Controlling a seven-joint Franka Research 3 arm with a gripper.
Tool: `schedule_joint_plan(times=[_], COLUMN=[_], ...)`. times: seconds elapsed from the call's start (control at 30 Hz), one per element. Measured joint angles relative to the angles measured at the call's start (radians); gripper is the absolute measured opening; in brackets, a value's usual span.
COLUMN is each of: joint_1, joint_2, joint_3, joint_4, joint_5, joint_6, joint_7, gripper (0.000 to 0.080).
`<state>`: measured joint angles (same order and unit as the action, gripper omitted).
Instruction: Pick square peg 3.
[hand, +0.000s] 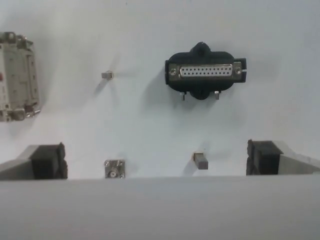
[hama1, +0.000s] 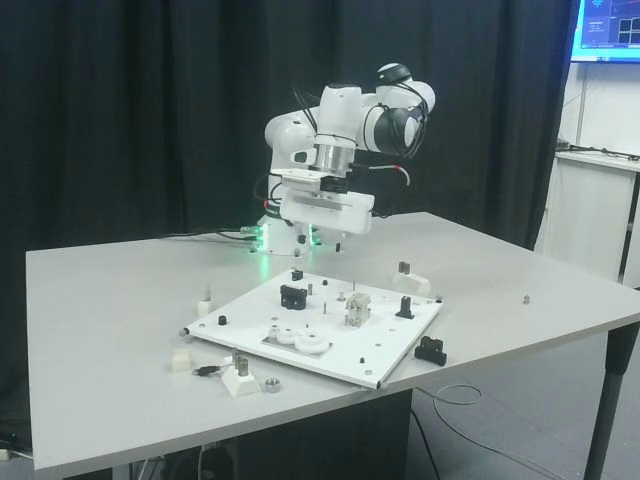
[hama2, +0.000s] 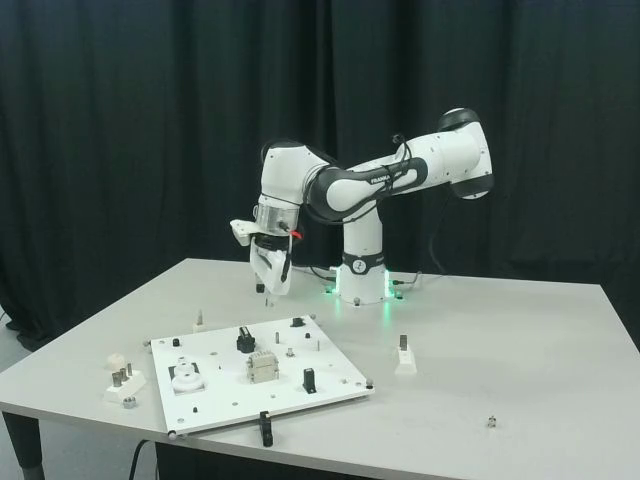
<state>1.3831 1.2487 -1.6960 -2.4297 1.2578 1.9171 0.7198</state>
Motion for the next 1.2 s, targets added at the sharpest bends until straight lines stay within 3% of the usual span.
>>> schedule_joint_plan(times=[0.63,0.8,1.2], joint_1=[0.035,0.074,0.213], joint_2=[-0.001,-0.002,-0.003], joint_3=[-0.019,-0.022,-0.021], joint_4=[0.051,0.064,0.086], joint_5=[-0.011,-0.016,-0.036], joint_6=[-0.081,-0.11,-0.155], joint_7=[-0.046,-0.089,-0.322], gripper=[0.08,0.08,0.08])
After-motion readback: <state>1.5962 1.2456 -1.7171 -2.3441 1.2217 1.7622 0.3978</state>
